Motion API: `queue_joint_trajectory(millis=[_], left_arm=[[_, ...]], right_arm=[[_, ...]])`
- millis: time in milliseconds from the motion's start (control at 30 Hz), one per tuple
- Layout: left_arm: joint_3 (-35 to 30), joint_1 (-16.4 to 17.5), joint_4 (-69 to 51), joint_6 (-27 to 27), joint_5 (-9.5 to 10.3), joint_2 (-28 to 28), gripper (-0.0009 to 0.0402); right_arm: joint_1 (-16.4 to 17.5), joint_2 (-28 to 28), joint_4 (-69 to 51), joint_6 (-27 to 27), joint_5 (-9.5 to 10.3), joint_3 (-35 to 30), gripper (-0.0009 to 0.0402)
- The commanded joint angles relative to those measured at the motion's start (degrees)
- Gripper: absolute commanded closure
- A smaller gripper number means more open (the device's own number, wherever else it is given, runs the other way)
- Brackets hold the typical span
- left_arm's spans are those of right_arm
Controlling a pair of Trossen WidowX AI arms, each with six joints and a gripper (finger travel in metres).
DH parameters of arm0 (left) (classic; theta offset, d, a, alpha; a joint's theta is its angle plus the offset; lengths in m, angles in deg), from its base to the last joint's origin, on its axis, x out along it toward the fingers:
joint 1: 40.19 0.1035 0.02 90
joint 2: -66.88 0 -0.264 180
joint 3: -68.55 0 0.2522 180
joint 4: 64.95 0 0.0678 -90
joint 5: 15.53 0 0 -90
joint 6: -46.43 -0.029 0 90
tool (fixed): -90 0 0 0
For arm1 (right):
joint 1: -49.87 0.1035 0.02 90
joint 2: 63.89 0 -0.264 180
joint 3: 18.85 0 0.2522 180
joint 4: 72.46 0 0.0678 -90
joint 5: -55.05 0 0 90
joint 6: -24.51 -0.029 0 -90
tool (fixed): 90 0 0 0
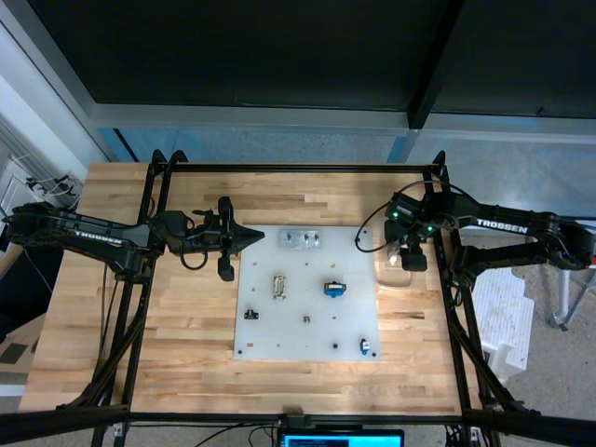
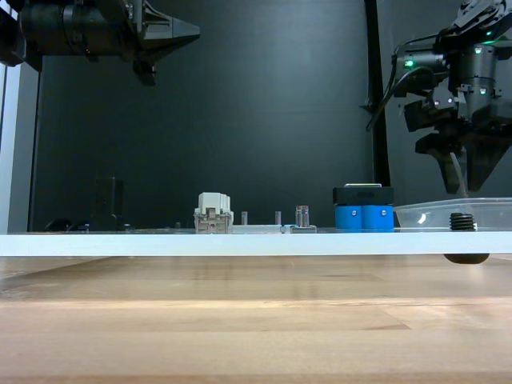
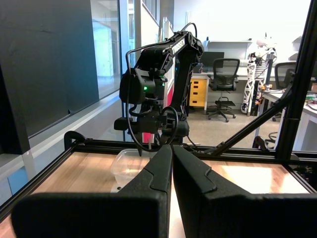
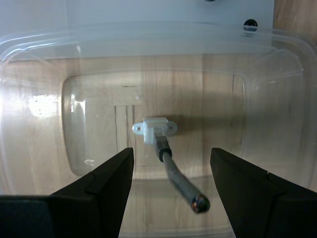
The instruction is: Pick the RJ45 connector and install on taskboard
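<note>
The RJ45 connector (image 4: 154,129), a small whitish plug with a short grey cable stub, lies on the floor of a clear plastic tray (image 4: 44,99). My right gripper (image 4: 171,153) hangs open just above it, one finger on each side, not touching it. From above, the right gripper (image 1: 410,256) is over the tray (image 1: 395,276) at the right edge of the white taskboard (image 1: 307,312). The left gripper (image 1: 253,237) is shut on nothing, held high beside the board's left rear corner and pointing right; its fingers (image 3: 161,171) meet at the tips.
On the board stand a blue block (image 1: 332,288), a silver fitting (image 1: 301,239), a grey socket (image 1: 278,287) and small black parts. A black screw (image 2: 460,222) sits at the board's near right. Black frame rails (image 1: 298,169) border the table. White foam (image 1: 503,321) lies off its right side.
</note>
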Motion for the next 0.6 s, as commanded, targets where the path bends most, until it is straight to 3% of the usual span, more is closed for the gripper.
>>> queue_joint_trajectory(millis=[33, 600], left_arm=[[0.0, 0.0, 0.0, 0.0, -0.02, 0.0, 0.0393], [0.0, 0.0, 0.0, 0.0, -0.02, 0.0, 0.0393]], right_arm=[[0.0, -0.3, 1.0, 0.4, -0.02, 0.9, 0.0177], [0.1, -1.1, 3.8, 0.5, 0.20, 3.3, 0.0178]])
